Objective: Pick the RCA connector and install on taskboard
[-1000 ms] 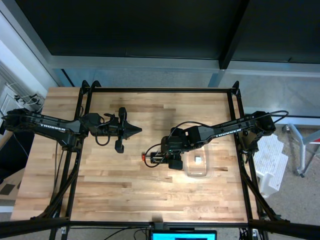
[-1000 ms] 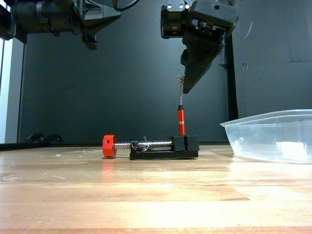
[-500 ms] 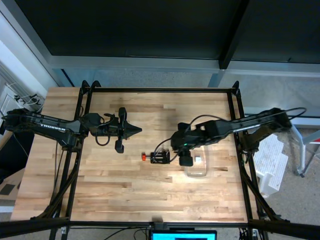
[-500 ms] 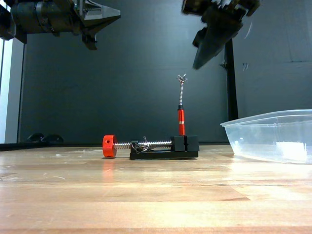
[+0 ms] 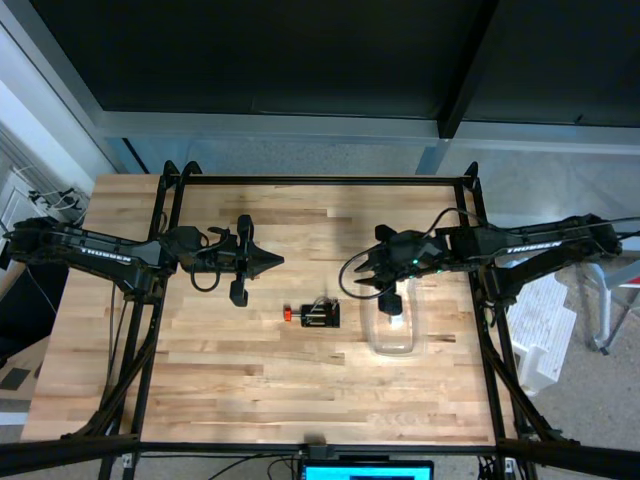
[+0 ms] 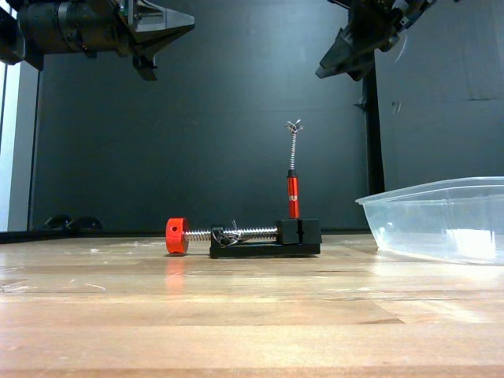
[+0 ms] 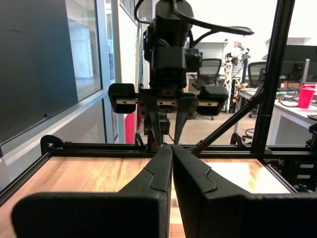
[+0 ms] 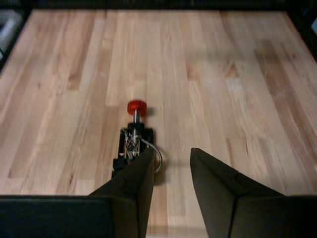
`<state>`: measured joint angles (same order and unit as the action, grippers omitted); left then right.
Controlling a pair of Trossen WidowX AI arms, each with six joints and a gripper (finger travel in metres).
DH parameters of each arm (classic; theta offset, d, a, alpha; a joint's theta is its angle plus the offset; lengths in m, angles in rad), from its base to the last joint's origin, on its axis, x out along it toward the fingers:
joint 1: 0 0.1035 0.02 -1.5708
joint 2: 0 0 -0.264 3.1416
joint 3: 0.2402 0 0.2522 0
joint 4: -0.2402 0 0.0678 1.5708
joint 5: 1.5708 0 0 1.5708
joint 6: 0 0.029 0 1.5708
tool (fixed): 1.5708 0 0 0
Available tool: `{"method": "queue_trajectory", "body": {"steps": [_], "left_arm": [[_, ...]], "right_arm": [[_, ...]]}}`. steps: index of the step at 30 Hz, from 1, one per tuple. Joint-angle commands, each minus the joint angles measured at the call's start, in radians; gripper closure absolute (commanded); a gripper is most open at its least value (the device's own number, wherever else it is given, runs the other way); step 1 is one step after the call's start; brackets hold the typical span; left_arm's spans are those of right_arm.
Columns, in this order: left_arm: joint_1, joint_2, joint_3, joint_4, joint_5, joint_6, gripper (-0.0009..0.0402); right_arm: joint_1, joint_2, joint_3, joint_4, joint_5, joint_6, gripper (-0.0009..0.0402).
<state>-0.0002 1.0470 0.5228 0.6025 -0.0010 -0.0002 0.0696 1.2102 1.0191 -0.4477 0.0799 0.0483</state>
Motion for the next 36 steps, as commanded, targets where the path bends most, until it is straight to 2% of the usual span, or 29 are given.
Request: {"method": "queue_trajectory", "body": {"steps": [1, 13, 16, 19, 20, 36], "left_arm": [[0.0, 0.0, 0.0, 0.001, 0.0, 0.0, 0.0393], [0.0, 0.0, 0.0, 0.0, 0.0, 0.0, 0.0393], [0.0, 0.0, 0.0, 0.001, 0.0, 0.0, 0.0393], [0.0, 0.0, 0.0, 0.0, 0.0, 0.0, 0.0393], [0.0, 0.0, 0.0, 0.0, 0.0, 0.0, 0.0393], [0.0, 0.0, 0.0, 0.0, 0.0, 0.0, 0.0393]], "right_arm": [[-0.015, -0.043, -0.045, 0.073, -0.004, -0.015, 0.0324], [-0.061, -0.164, -0.182, 0.344, -0.005, -0.031, 0.0396], [-0.061, -0.185, -0.212, 0.411, -0.014, -0.031, 0.0389], [-0.066, -0.202, -0.24, 0.473, -0.073, -0.03, 0.0389], [-0.068, -0.208, -0.249, 0.492, -0.082, -0.03, 0.0389], [-0.076, -0.255, -0.373, 0.733, -0.08, -0.03, 0.0389]]}}
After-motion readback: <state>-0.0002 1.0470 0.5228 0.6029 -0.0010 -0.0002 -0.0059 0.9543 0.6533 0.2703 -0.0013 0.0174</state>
